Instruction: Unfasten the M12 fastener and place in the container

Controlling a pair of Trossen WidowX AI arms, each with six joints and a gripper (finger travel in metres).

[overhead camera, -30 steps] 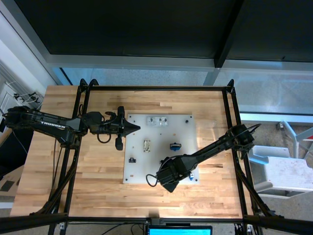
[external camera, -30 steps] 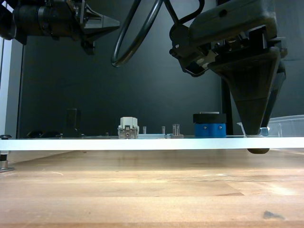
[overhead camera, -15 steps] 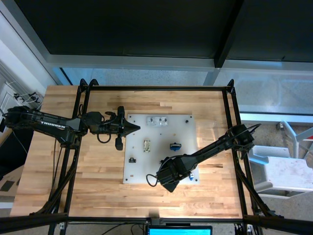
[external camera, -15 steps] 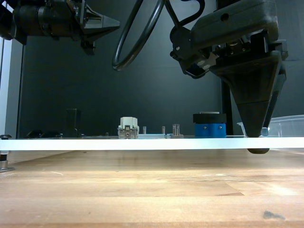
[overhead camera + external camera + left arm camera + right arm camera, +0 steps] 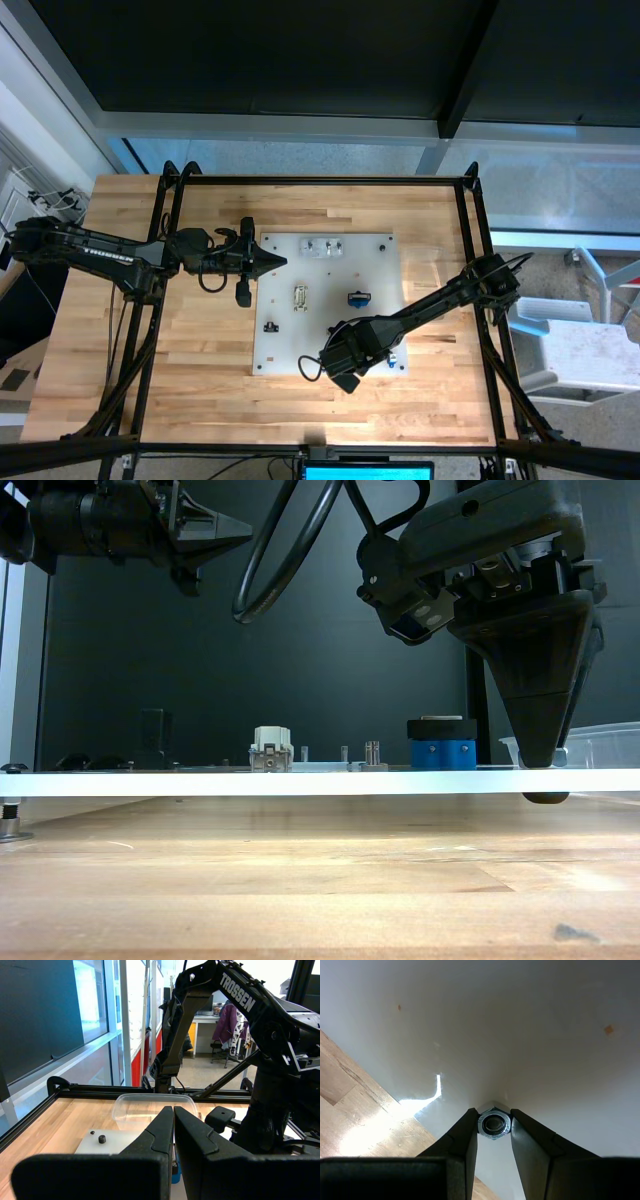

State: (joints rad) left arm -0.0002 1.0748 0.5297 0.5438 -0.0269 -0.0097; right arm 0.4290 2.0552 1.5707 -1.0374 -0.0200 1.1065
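Right wrist view: the right gripper (image 5: 494, 1114) has its two dark, matte, wedge-shaped fingers (image 5: 464, 1141) closed against opposite sides of the M12 nut (image 5: 494, 1125). The nut is a small, bright silver hexagon. It sits on its stud down at the smooth white board (image 5: 545, 1035), and the stud's dark end fills its bore. Pale, grained wooden table (image 5: 350, 1095) shows past the board's edge, with a glare patch across it.

From the low view, that gripper (image 5: 540, 762) points straight down at the board's near right edge. The container (image 5: 610, 742), a shallow clear plastic tray, lies behind it, apart from the nut. A blue connector block (image 5: 441, 745) and a grey-white connector (image 5: 271, 750) also stand on the board.

The high view shows the left gripper (image 5: 278, 262) held above the board's far left edge. Its own camera shows its tapered black fingers (image 5: 155, 1135) pressed together on nothing. The same camera sees the round-cornered tray (image 5: 155, 1096) across the table, and beyond it black frame rails (image 5: 90, 1092), tall windows and an office.
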